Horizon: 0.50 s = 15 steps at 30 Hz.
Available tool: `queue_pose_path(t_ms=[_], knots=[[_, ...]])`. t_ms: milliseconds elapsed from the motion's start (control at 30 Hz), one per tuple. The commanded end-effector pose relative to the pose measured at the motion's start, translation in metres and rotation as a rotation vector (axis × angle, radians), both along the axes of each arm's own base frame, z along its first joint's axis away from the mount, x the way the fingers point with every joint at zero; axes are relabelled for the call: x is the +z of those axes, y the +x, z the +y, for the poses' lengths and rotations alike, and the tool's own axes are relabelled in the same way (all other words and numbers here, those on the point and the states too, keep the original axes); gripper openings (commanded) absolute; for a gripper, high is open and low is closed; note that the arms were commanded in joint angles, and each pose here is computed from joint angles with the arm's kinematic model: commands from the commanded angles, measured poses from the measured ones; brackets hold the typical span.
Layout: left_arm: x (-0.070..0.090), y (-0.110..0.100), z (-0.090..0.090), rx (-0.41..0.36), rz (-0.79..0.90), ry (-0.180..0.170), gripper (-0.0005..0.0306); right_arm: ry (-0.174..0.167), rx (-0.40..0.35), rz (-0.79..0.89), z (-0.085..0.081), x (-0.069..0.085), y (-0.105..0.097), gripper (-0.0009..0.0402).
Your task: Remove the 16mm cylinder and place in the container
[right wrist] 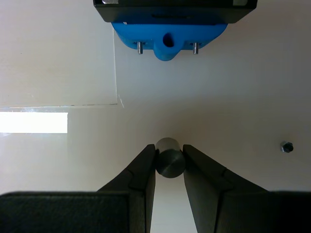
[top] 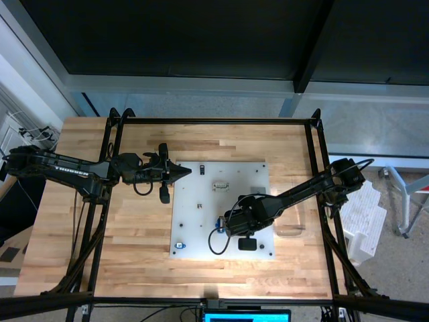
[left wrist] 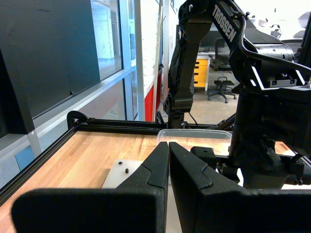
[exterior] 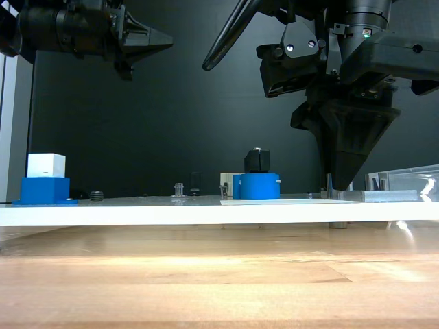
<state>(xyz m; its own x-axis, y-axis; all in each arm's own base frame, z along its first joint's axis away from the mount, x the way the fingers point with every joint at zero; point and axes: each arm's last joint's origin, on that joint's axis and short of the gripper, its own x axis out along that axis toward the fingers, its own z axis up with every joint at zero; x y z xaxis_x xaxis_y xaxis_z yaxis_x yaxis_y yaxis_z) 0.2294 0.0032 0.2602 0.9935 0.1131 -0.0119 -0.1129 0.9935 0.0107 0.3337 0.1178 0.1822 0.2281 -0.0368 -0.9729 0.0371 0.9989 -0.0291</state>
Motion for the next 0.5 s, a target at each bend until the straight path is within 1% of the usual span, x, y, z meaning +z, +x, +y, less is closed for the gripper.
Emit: queue_pose_path(t_ms=[33,100,233,500], knots=[[0.0,0.0,0.0,0.0,0.0,0.0,0.0,0.009,0.003,-0.002,0.0,0.002,0.0,0.0003],[0.0,0.0,0.0,0.0,0.0,0.0,0.0,0.012,0.003,-0.01,0.0,0.004,-0.001,-0.0001],[0.0,0.0,0.0,0.0,0.0,0.0,0.0,0.021,0.004,-0.038,-0.002,0.015,-0.004,0.0001],[0.0,0.0,0.0,0.0,0.0,0.0,0.0,0.029,0.0,-0.085,-0.008,0.045,-0.017,0.0]])
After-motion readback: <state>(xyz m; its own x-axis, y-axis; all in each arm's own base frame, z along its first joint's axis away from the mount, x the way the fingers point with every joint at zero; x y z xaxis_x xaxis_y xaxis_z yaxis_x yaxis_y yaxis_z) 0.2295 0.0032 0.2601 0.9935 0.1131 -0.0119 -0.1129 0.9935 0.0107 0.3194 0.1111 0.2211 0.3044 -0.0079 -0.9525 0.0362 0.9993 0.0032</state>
